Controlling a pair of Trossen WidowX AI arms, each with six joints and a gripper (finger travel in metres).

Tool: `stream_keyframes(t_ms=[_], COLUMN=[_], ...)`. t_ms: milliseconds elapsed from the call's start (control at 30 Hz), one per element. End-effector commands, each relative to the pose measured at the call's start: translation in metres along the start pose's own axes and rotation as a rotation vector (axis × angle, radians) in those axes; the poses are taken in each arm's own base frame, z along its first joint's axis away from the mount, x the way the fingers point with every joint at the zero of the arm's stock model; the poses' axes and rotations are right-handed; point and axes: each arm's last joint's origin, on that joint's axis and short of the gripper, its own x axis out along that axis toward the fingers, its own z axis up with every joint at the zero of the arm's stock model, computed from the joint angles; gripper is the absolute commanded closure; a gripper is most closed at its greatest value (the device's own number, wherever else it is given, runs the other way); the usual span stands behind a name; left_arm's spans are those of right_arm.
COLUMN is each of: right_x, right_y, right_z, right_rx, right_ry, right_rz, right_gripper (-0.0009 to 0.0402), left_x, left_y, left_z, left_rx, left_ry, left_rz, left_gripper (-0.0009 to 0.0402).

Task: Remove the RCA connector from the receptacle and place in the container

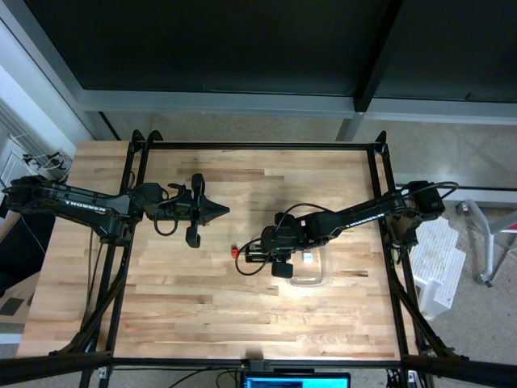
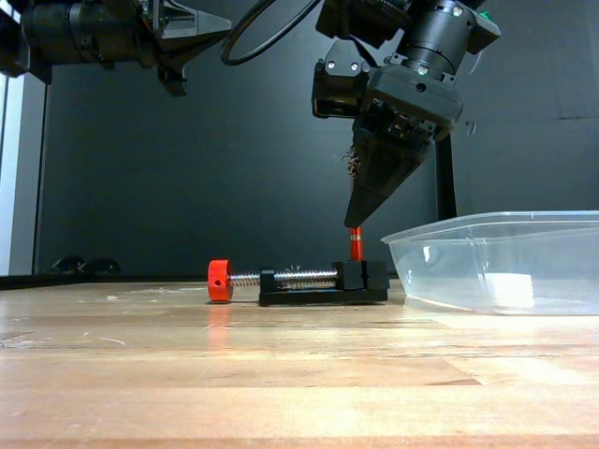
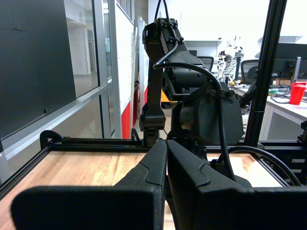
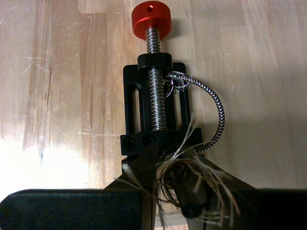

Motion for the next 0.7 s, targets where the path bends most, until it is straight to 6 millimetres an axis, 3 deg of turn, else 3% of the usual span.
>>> stream_keyframes(t_ms=[33,700], right_x=[-0.003,-0.058], right_y=[0.0,-0.006], right_z=[0.001,0.008], right_rx=[0.0,0.013], right_ry=[-0.007,-0.147], right_rz=[0.006,0.033], right_gripper=[0.0389,0.0389], left_x=[0.0,0.0], left_y=[0.0,0.0], left_z=[0.0,0.0], left_rx=[0.0,0.0], left_ry=[0.0,0.0], left_rz=[0.0,0.0], left_gripper=[0.0393,0.0393])
